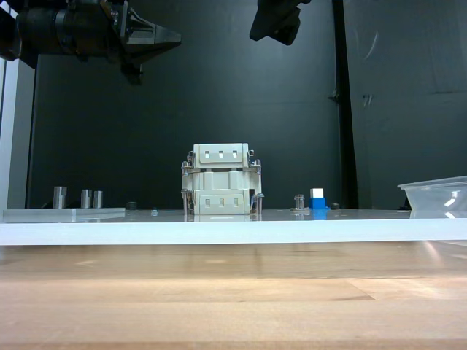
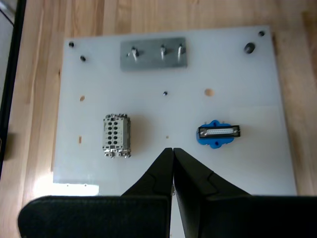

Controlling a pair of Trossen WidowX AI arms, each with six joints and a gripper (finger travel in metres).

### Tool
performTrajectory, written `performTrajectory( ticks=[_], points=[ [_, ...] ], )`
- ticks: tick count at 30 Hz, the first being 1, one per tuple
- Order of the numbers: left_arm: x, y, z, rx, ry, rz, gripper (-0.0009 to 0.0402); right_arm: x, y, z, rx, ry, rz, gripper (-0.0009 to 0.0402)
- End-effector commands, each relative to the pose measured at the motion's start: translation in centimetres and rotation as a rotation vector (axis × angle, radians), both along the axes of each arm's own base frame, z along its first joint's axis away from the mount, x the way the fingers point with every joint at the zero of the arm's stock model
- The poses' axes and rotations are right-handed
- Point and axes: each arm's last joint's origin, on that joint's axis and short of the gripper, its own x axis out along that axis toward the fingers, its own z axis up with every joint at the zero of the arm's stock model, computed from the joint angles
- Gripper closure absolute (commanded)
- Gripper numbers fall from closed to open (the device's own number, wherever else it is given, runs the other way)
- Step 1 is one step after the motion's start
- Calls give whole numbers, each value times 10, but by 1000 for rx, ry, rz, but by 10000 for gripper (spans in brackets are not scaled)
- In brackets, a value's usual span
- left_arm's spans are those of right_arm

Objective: Remove the HAN10-E connector and place it in the container

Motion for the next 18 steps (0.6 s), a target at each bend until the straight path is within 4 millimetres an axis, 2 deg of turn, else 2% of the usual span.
performTrajectory(
  ticks=[1, 9, 18],
  points=[
    [0, 0, 0, 0, -1, 0, 393, 9, 8, -5, -4, 36, 12, 393],
    [0, 0, 0, 0, -1, 0, 393, 30, 27, -20, -38, 128, -14, 393],
    [0, 0, 0, 0, -1, 0, 393, 53, 43, -23, -34, 178, -17, 393]
  ],
)
